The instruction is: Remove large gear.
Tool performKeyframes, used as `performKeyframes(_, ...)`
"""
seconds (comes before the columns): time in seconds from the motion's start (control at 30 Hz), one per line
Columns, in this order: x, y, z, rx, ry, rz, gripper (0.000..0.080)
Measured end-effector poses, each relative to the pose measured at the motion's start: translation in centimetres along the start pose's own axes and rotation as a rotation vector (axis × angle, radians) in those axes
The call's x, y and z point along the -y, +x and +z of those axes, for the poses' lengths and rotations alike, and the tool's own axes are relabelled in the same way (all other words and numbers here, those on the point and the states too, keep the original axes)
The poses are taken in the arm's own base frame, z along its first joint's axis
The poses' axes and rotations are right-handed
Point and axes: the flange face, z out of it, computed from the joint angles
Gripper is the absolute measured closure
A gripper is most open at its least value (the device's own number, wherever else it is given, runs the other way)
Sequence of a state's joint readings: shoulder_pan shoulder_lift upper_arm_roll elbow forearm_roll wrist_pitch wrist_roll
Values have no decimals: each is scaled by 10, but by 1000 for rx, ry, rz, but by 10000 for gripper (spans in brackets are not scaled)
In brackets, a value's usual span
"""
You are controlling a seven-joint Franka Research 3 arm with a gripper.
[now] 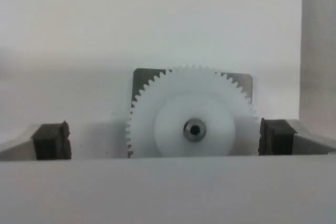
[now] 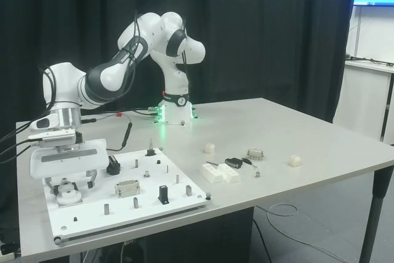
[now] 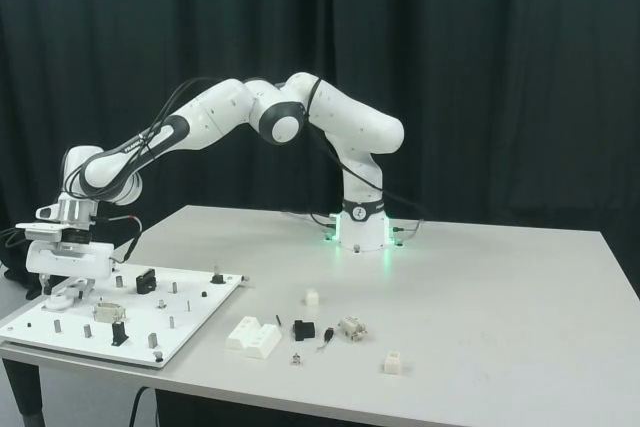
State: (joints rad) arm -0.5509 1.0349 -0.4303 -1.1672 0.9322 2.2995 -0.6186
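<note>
Here, the pincer is seen released, w/ its two black pads spread wide on either side of the large gear; neither pad touches the teeth. The large gear, white, is seated flat on a grey metal pin through its hub, w/ a grey plate partly showing behind it. In the first room view the large gear is found at the near-left corner of the white board, directly under the pincer, which is held just above it. In the second room view the same spot is shown at the far-left end of the board, w/ the large gear below the pincer.

The white arm is stretched from its base at the far side of the grey surface over to the board. Several small black and grey parts are set on the board, e.g. a black block near its front edge and a grey connector mid-board. To the right of the board, a white block, a black part, a grey connector piece and two small white cubes lie on the surface, well apart from the large gear.
</note>
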Motion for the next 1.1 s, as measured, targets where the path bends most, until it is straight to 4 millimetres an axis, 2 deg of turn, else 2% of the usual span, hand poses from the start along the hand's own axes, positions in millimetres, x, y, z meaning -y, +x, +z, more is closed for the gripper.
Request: performKeyframes(1.1, -12, -6, 9, -8, -12, 22, 3)
